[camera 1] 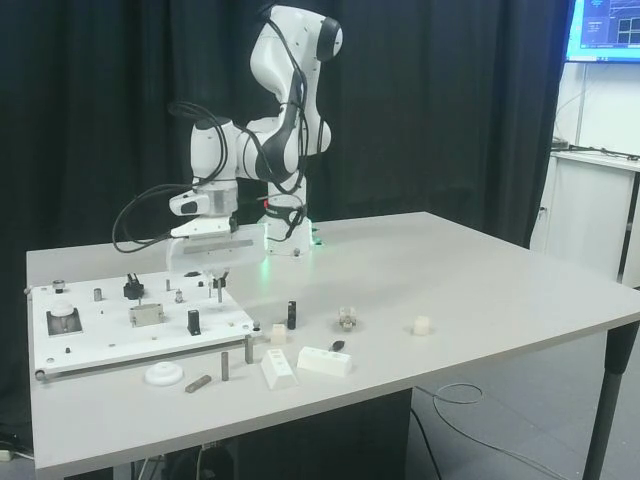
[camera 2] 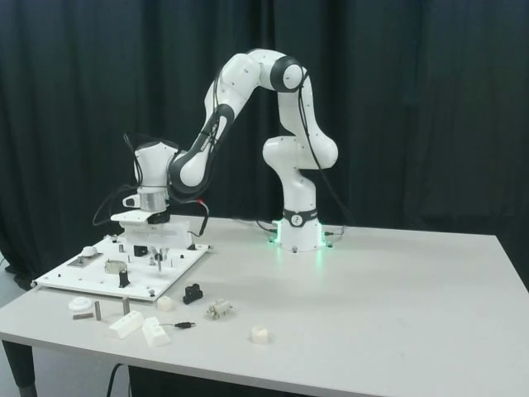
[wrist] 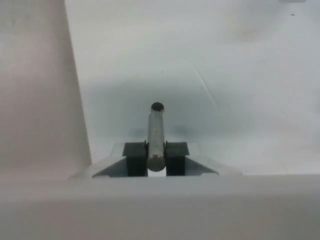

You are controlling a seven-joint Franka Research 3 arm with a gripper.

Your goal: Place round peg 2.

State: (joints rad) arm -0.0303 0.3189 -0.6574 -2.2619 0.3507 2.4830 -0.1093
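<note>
The gripper [wrist: 156,156] is clamped on the peg [wrist: 156,137]: in the wrist view the two black finger pads [wrist: 134,159] press against the peg from either side, with no gap showing. The peg is a grey metal rod, held near its upper end and hanging upright below the fingers. Its lower tip sits over a small dark round hole [wrist: 157,106] in the board [wrist: 225,75]; whether the tip has entered the hole cannot be told.

In the first room view the gripper [camera 1: 217,275] stands low over the white board [camera 1: 110,340], near the board's edge that faces the arm's base [camera 1: 282,238]. The peg [camera 1: 219,290] shows as a short upright rod between the fingers and the board surface. The second room view agrees: gripper [camera 2: 157,252] low over the board [camera 2: 74,281], peg [camera 2: 157,262] vertical beneath it.

The board lies at the table's [camera 1: 480,280] corner furthest from the base, and carries several small fixtures, among them a black block [camera 1: 193,320] near its front edge.

Loose on the table beside the board's front edge lie a white disc [camera 1: 162,375], a short grey pin [camera 1: 198,382], two upright grey pins [camera 1: 226,367], two white blocks [camera 1: 300,365] and a small white cube [camera 1: 422,324] well apart from the rest.
</note>
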